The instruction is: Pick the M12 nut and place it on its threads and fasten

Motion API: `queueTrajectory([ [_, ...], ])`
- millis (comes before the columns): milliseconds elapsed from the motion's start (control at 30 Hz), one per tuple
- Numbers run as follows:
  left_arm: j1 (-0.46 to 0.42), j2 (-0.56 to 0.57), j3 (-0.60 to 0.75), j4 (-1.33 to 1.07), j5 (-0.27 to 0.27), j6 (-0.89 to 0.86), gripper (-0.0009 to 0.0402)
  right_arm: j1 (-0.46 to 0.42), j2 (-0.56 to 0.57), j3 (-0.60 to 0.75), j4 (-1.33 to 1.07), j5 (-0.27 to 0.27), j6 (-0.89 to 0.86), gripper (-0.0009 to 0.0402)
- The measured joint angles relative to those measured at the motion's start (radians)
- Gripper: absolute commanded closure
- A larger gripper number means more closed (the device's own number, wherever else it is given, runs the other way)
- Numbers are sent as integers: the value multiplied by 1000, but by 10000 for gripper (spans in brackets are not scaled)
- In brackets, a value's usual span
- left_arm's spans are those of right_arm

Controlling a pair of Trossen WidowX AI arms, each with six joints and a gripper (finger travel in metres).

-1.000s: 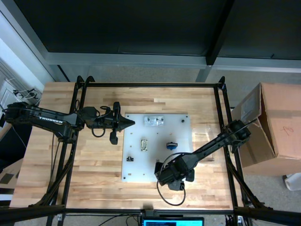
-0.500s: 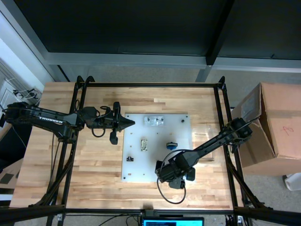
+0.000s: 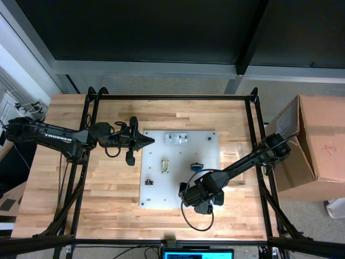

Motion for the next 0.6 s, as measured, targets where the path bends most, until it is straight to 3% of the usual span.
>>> queueTrajectory([
  [600, 0, 0, 0, 0, 0, 0, 393, 1, -2, 6, -16, 0, 8, 393],
])
